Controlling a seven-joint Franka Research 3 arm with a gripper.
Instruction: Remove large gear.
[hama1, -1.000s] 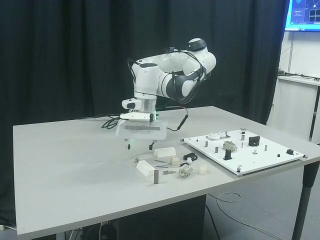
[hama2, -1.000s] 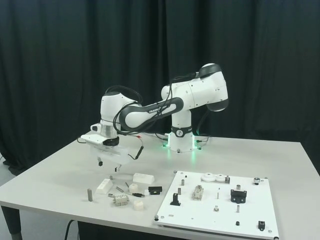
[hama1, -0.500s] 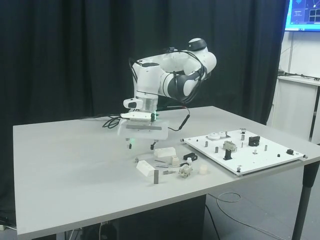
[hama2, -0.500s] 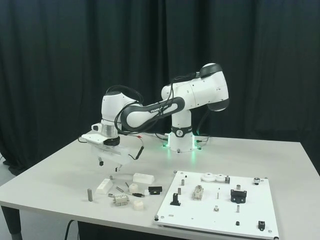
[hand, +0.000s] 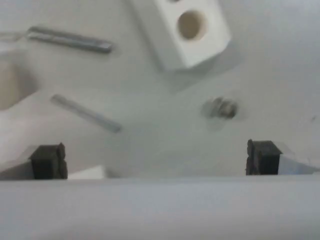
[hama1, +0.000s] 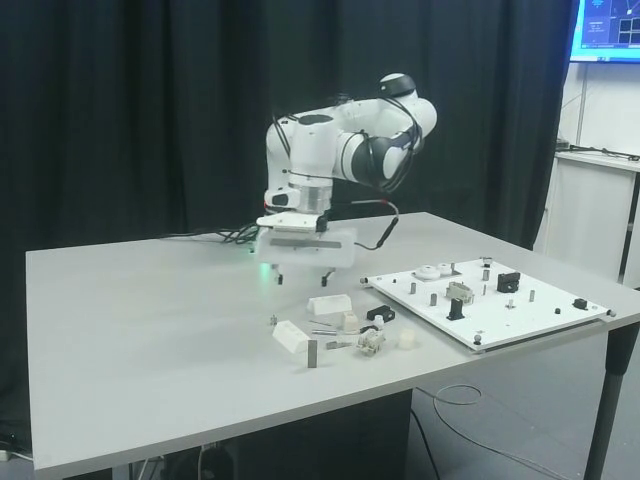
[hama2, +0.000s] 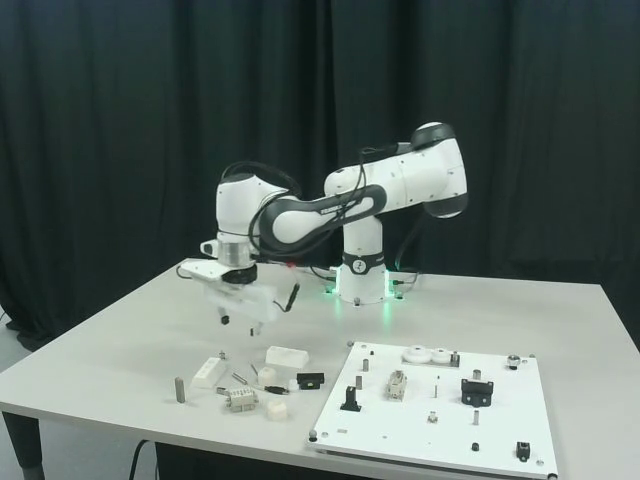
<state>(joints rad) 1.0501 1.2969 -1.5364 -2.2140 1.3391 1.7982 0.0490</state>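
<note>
I'm in the approach: my gripper (hama2: 239, 324) hangs spread and empty over loose parts, so next I carry it across to the large gear (hama2: 415, 353) on the white board (hama2: 400, 425).

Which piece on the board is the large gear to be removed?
Find the white board on the table's side farthest from the loose parts. At the board's far edge sit two white round gears side by side; the large gear is the wider one, nearer the robot's base.

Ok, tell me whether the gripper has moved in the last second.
Yes. In the first room view the gripper has risen and shifted toward the white board, now hanging above the loose parts rather than beside them.
</note>
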